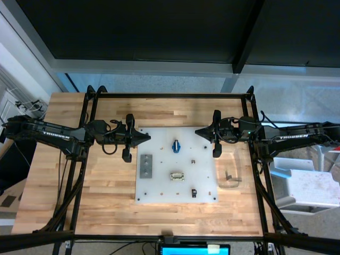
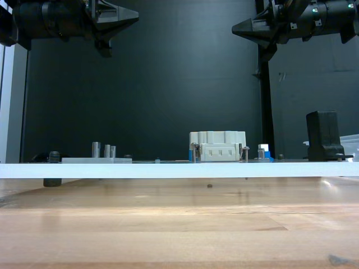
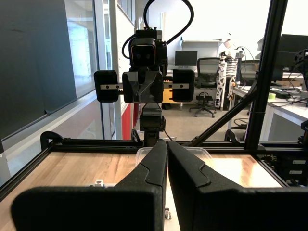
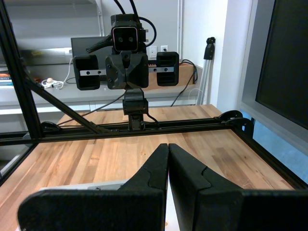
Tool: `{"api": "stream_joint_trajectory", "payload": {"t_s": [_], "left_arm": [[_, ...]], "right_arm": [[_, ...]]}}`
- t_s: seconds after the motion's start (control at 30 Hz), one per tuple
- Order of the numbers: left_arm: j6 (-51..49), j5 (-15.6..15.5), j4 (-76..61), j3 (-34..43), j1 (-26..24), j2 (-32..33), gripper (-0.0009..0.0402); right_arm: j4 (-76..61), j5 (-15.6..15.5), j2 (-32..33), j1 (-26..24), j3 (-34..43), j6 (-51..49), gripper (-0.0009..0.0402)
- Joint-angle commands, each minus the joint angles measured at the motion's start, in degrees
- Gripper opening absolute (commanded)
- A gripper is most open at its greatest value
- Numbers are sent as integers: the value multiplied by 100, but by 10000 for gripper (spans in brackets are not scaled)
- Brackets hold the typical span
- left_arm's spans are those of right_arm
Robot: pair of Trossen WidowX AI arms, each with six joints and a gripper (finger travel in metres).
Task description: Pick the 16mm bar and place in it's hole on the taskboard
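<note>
16mm bar (image 1: 230,178) lies free in tray (image 1: 237,162) near right hand (image 1: 197,132); left hand (image 1: 149,136) opposite.

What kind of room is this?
Likely a robotics lab: the left gripper and right gripper, both shut, hover above a white board on a wooden table, with a monitor and chair behind. I cannot tell where the bar is.

The light wooden plank desk (image 1: 106,207) carries a flat white square plastic taskboard (image 1: 159,188), lying near its middle. Just beside the board's right edge sits a clear shallow plastic tray (image 1: 238,164). A black metal tube frame (image 1: 170,96) runs along the desk's edges.
</note>
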Motion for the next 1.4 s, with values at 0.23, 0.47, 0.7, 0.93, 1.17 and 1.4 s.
{"api": "stream_joint_trajectory", "payload": {"t_s": [0.23, 0.47, 0.7, 0.93, 1.17, 1.4], "left_arm": [[0, 2, -2, 2, 0, 2, 0], [0, 2, -2, 2, 0, 2, 0], [0, 2, -2, 2, 0, 2, 0], [0, 2, 0, 2, 0, 2, 0], [0, 2, 0, 2, 0, 2, 0], [2, 2, -2, 2, 2, 2, 0]], "right_arm": [[315, -251, 22, 76, -7, 9, 0], [310, -249, 22, 81, -4, 13, 0], [-1392, -247, 50, 181, 610, 232, 0], [-3491, 9, 122, 608, 1419, 127, 0], [-5073, 461, 350, 1106, 1985, 190, 0], [-5901, 468, 562, 1423, 2277, 461, 0]]}}
